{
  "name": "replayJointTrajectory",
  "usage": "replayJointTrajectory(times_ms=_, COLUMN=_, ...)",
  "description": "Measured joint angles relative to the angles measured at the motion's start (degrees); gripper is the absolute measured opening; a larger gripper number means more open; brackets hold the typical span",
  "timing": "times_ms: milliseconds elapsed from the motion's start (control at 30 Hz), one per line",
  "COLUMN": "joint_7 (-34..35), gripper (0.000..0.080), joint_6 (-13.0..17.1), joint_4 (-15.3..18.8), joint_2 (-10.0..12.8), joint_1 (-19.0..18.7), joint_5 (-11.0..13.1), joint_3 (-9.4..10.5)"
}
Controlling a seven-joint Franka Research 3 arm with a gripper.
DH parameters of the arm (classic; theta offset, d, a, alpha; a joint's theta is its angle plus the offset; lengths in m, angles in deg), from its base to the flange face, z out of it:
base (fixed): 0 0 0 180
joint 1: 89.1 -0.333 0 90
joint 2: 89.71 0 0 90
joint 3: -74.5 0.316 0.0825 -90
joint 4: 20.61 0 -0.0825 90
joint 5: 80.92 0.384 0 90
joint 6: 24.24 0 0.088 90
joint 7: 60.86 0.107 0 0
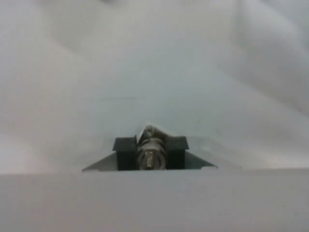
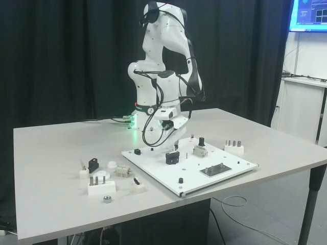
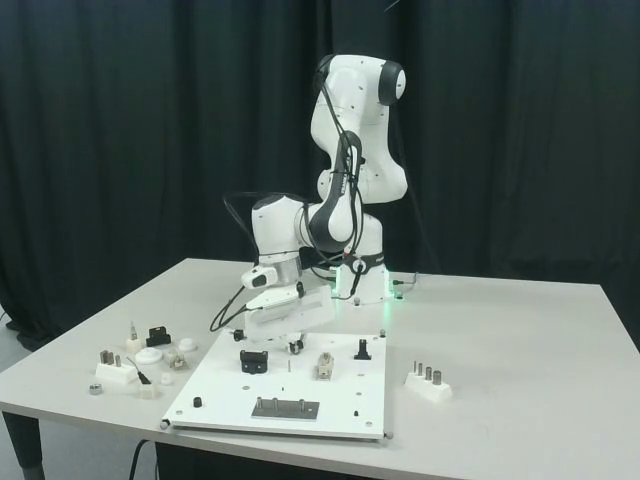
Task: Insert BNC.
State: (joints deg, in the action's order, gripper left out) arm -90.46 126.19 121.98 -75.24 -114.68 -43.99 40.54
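Observation:
In the wrist view my gripper [image 1: 150, 155] has two black fingers [image 1: 124, 153] shut on a small metal BNC connector [image 1: 147, 153], which points toward the camera. The room views show the gripper [image 2: 172, 145] [image 3: 293, 343] low over the rear part of the white board [image 2: 153, 166] [image 3: 220, 395], with the hand tilted. A black block fixture [image 2: 172, 158] [image 3: 254, 360] stands on the board just in front of the gripper. From the room views I cannot tell whether the connector touches the board.
On the board are a grey plate with pegs [image 2: 213, 170] [image 3: 285, 408], a black upright post [image 2: 201, 140] [image 3: 362, 348] and a small connector block [image 2: 199, 150] [image 3: 324, 367]. A white peg holder [image 2: 234, 148] [image 3: 427, 385] lies beside the board. Several loose parts [image 2: 100, 186] [image 3: 110, 368] lie on the table's other side.

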Motion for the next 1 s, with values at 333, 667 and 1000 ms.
replayJointTrajectory(times_ms=333, joint_7=6.0, gripper=0.0121, joint_6=2.1, joint_4=1.0, joint_2=-0.5, joint_1=-0.7, joint_5=0.1, joint_3=-0.07)
replayJointTrajectory(times_ms=667, joint_7=18.5, gripper=0.0121, joint_6=3.6, joint_4=1.6, joint_2=-0.6, joint_1=-1.5, joint_5=0.1, joint_3=-0.22)
replayJointTrajectory(times_ms=1000, joint_7=27.8, gripper=0.0121, joint_6=5.0, joint_4=2.2, joint_2=-0.8, joint_1=-2.2, joint_5=0.1, joint_3=-0.46)
